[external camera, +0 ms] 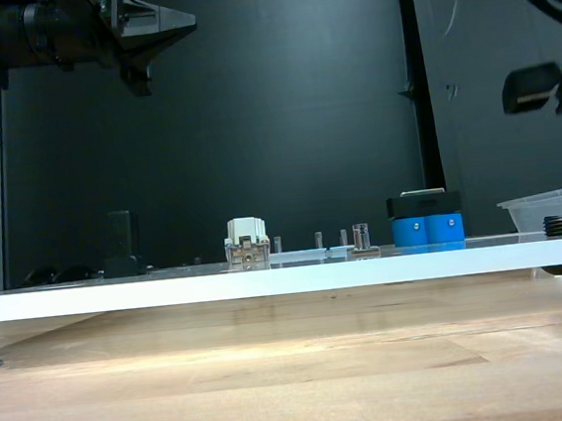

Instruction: Pick the M12 nut and place it on its threads and fasten

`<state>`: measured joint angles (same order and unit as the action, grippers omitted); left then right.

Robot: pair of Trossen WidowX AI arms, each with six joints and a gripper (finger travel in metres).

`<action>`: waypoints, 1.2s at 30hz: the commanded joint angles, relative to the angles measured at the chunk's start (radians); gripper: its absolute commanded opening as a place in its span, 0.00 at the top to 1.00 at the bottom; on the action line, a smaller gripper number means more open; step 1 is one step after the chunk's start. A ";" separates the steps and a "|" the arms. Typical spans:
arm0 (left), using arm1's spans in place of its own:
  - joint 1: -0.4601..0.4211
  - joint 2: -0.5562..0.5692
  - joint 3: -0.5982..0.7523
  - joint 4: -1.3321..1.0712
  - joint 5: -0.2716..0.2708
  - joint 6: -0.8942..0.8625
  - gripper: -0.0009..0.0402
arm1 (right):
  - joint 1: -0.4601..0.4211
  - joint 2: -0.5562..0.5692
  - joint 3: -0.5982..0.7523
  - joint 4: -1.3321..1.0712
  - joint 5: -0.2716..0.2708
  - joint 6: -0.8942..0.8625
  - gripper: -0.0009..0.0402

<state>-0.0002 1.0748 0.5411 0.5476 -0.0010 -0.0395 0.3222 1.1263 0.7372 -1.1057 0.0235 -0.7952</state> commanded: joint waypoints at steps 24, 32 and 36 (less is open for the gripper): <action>0.000 0.000 0.000 0.000 0.000 0.000 0.98 | 0.024 0.127 -0.137 0.232 0.003 -0.116 0.55; 0.000 0.000 0.000 0.000 0.000 0.000 0.98 | 0.032 0.127 -0.161 0.273 0.003 -0.114 0.55; 0.000 0.000 0.000 0.000 0.000 0.000 0.98 | 0.034 0.127 -0.176 0.296 0.003 -0.115 0.55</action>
